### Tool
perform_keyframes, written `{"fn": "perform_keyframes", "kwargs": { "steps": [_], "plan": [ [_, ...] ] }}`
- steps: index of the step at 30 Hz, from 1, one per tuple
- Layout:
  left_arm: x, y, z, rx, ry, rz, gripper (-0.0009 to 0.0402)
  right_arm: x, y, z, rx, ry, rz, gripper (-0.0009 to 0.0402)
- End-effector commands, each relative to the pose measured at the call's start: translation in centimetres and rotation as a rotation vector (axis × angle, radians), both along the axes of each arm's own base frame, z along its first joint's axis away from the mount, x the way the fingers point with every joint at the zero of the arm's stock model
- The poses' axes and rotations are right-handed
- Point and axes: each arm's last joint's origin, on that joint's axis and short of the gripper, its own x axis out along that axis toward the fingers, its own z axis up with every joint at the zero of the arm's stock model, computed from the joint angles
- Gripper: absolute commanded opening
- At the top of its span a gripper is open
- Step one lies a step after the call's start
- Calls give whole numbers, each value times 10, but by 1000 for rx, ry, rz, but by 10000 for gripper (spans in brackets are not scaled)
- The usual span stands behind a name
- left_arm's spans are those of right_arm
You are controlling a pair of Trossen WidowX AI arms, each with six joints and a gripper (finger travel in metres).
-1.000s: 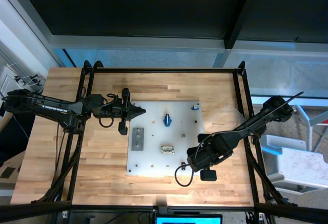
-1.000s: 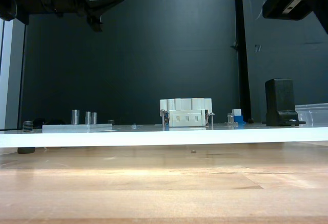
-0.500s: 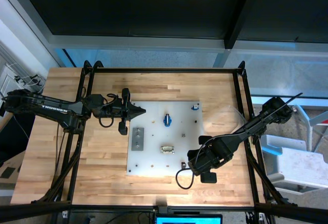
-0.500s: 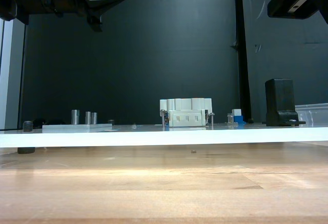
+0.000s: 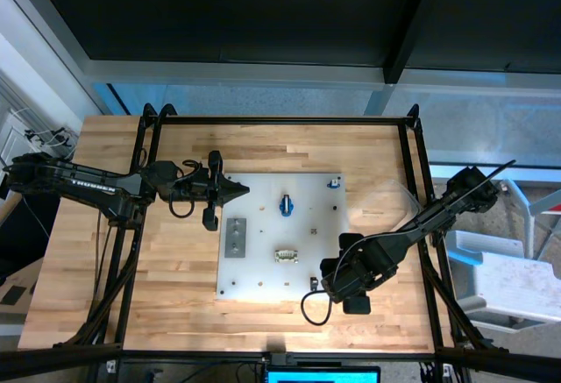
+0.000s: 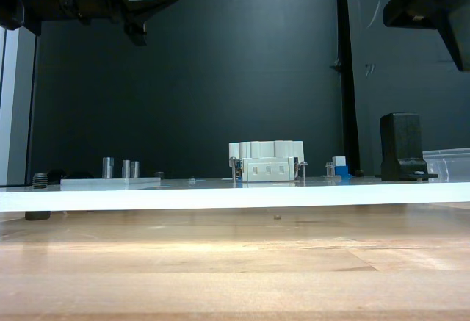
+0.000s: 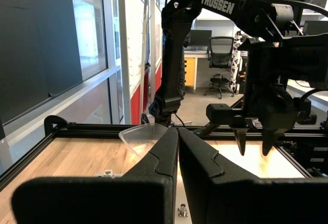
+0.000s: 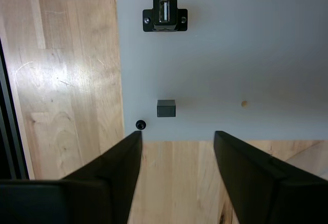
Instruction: Pick the 16mm bar from the taskboard and place it in the container
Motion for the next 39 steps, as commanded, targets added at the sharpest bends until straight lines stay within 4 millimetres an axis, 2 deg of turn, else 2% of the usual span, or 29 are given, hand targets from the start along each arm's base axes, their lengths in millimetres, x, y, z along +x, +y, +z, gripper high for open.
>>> {"fn": "perform_keyframes", "kwargs": {
  "steps": [1,6,39],
  "plan": [
    [0,0,0,0,0,0,0,-1,0,-5,-7,4,1,241],
    [0,0,0,0,0,0,0,0,2,-14,7,-18,7,256],
    [0,0,0,0,0,0,0,2,9,-58,-45,10,44,254]
  ]
}}
